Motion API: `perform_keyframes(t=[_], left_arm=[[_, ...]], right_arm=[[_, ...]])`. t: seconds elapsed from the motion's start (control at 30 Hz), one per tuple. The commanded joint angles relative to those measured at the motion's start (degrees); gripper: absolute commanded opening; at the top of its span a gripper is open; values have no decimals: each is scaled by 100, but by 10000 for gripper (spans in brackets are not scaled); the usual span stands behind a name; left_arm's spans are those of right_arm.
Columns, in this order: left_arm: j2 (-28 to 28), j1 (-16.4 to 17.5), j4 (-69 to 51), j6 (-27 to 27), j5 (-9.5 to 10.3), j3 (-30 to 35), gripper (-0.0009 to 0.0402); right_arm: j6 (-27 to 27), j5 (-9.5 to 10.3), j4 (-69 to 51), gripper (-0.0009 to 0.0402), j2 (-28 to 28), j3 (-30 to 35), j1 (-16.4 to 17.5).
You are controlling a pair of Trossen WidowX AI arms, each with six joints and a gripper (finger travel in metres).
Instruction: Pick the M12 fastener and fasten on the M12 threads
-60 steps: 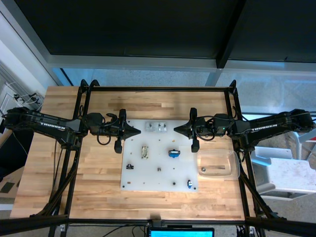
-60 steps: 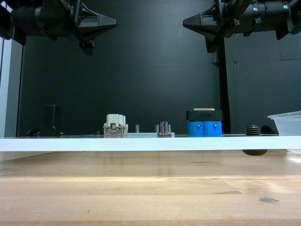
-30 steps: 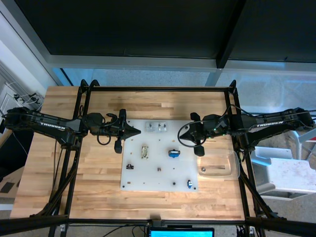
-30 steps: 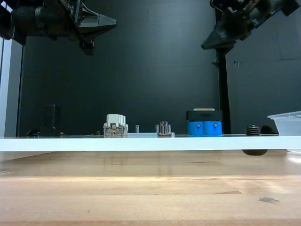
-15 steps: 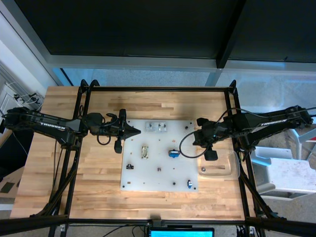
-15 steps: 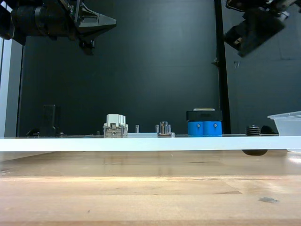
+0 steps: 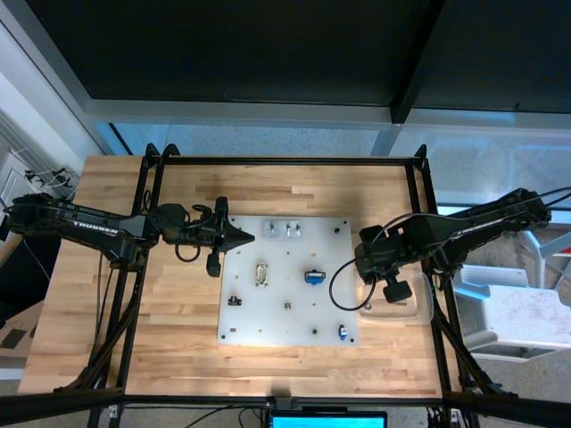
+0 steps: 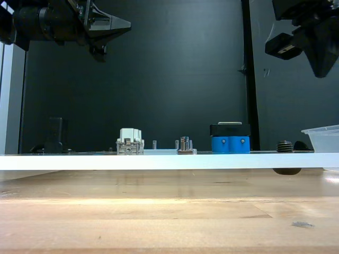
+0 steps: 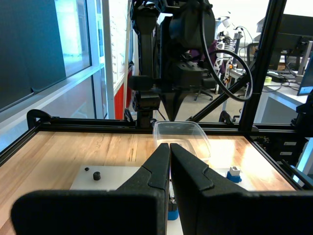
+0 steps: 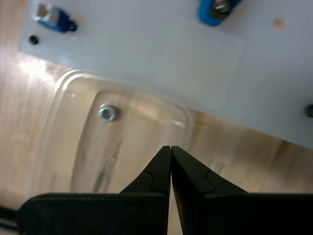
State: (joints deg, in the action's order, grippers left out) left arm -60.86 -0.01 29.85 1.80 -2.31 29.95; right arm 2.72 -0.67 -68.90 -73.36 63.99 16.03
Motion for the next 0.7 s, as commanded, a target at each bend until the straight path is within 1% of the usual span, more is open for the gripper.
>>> perform_keyframes(t=[0.03, 0.27, 0.37, 0.53, 0.7], left_arm=[[0, 0, 0, 0, 0, 0, 0], [0, 0, 0, 0, 0, 0, 0], [0, 0, 0, 0, 0, 0, 0], [0, 2, 0, 0, 0, 0, 0], [0, 0, 0, 0, 0, 0, 0]], right_arm=[[2, 24, -70, 0, -140, 0, 190], [-33, 24, -105, 1, -372, -9, 610], [-59, 24, -111, 8, -507, -11, 767], [-57, 24, -105, 39, -791, -11, 916], [-101, 26, 107, 86, -979, -24, 1049]])
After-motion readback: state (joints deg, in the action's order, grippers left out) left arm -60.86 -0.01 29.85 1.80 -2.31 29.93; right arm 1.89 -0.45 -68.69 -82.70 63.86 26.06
